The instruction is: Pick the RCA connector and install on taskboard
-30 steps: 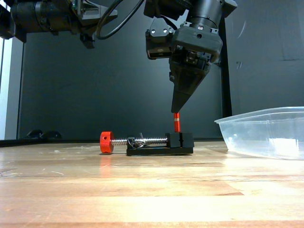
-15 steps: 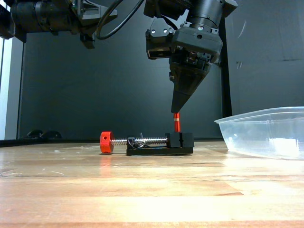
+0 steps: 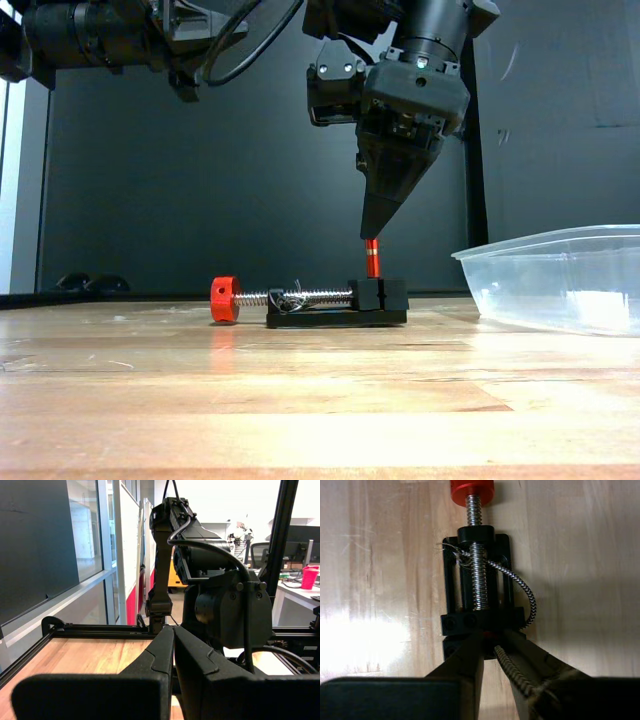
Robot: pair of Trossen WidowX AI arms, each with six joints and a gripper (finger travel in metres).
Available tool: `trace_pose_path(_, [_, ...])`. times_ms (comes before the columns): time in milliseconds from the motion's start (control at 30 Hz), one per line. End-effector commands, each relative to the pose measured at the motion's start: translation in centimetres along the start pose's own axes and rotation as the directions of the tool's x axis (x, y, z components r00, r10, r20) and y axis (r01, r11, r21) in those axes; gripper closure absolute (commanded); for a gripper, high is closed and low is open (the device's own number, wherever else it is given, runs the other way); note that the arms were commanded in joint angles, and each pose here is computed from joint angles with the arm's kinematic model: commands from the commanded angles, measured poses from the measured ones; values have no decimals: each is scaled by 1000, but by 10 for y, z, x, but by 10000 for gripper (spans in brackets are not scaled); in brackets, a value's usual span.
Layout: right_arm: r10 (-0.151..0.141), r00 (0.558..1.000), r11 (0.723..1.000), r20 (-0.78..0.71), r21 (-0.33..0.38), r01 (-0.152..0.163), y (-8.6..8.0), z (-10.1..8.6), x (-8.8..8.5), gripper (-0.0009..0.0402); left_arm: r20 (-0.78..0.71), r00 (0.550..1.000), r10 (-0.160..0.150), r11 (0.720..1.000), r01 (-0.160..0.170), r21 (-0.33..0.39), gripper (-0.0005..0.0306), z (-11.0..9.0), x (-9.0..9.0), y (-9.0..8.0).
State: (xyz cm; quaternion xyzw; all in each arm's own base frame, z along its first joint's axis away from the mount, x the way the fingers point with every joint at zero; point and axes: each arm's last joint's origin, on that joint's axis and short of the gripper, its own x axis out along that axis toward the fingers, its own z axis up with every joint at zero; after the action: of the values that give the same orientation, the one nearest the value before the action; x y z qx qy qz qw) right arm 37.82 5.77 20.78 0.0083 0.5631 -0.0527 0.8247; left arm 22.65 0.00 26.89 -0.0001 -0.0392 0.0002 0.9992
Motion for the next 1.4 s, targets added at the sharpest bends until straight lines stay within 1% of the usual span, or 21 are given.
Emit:
trace_pose_path(33, [8,1000,1000,20,5,-8,0,1,-6,296,0,1000,0,1000,0,0,300,0,0,0])
trace_pose_path(300, [15,999,1000,42,7,-15,-2,2,-16,233,0,1000,0,1000,0,0,300,0,0,0])
trace_pose_path(433, [17,999,1000,48,4,-18,-2,0,-26,207,0,1000,0,1000,0,0,300,0,0,0])
trace_pose_path(567, [19,998,1000,60,5,-20,-4,-2,-38,193,0,1000,0,1000,0,0,300,0,0,0])
trace_pose_path(667, [18,998,1000,57,4,-18,-6,-4,-44,191,0,1000,0,1000,0,0,300,0,0,0])
trace_pose_path(1167, [21,998,1000,58,-10,-20,-5,-5,-49,194,0,1000,0,1000,0,0,300,0,0,0])
trace_pose_path(1267, [24,997,999,73,-23,-22,-7,-7,-56,195,0,1000,0,1000,0,0,300,0,0,0])
trace_pose_path(1400, [29,994,999,101,-45,-25,-12,-16,-71,203,1,1000,0,1000,0,0,300,0,0,0])
